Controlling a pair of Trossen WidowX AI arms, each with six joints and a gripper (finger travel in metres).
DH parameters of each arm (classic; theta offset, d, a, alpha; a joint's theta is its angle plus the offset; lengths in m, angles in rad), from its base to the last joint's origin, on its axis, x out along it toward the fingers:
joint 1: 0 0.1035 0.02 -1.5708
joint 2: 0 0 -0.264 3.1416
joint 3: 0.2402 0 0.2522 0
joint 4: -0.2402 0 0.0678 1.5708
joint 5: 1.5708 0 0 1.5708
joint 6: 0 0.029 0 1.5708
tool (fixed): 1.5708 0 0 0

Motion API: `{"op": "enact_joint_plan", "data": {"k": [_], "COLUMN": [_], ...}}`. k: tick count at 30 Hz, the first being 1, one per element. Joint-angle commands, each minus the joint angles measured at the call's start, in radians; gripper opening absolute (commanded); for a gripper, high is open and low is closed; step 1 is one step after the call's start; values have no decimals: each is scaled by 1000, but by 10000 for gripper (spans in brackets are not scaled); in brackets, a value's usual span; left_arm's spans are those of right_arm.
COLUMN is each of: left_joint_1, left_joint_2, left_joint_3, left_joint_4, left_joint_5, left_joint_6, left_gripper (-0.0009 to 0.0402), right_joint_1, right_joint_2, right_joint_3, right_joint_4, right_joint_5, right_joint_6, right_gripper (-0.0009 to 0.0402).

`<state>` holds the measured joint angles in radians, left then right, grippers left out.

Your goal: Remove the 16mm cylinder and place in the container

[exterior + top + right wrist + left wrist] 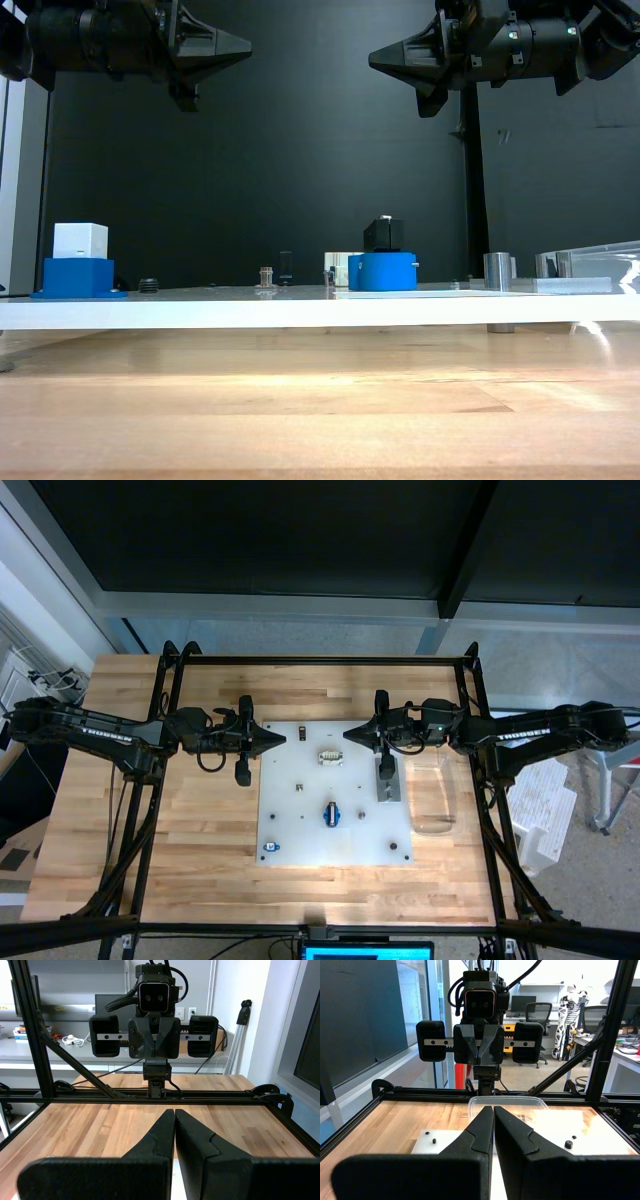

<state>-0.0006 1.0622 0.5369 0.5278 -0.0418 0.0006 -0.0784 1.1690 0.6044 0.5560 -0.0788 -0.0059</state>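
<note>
The 16mm cylinder (pixel 361 815) (pixel 497 270) stands upright on the white board (pixel 300 830), just right of a blue upright part (pixel 331 815). Off the board's right edge lies the clear container (pixel 435 830) (pixel 507 1102), and nothing shows inside it. My left gripper (pixel 283 739) (pixel 493 1109) hovers shut over the board's far left edge. My right gripper (pixel 347 736) (pixel 174 1111) hovers shut over the board's far middle, pointing at the left one. Neither holds anything. Both hang well above the board in the low view.
A flat grey metal block (pixel 388 780) lies on the board beside the container. A blue base with a white cube (pixel 75 265) sits at the near left corner. A thin tiny peg (pixel 300 787) and a connector (pixel 328 756) stand further back. A black frame rings the table.
</note>
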Motion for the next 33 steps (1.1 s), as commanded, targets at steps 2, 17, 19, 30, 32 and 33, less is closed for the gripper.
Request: {"op": "enact_joint_plan", "data": {"k": [2,17,19,30,32,33], "left_joint_1": [1,0,0,0,1,0], "left_joint_2": [0,0,0,0,0,0], "left_joint_3": [0,0,0,0,0,0], "left_joint_4": [0,0,0,0,0,0], "left_joint_5": [0,0,0,0,0,0], "left_joint_6": [0,0,0,0,0,0], "left_gripper": [0,0,0,0,0,0], "right_joint_1": [0,0,0,0,3,6], "right_joint_2": [0,0,0,0,0,0], "right_joint_3": [0,0,0,0,4,12], "right_joint_4": [0,1,1,-10,-27,-54], "right_joint_5": [0,0,0,-1,-2,-1], "right_joint_6": [0,0,0,6,34,39], "right_gripper": [0,0,0,0,0,0]}}
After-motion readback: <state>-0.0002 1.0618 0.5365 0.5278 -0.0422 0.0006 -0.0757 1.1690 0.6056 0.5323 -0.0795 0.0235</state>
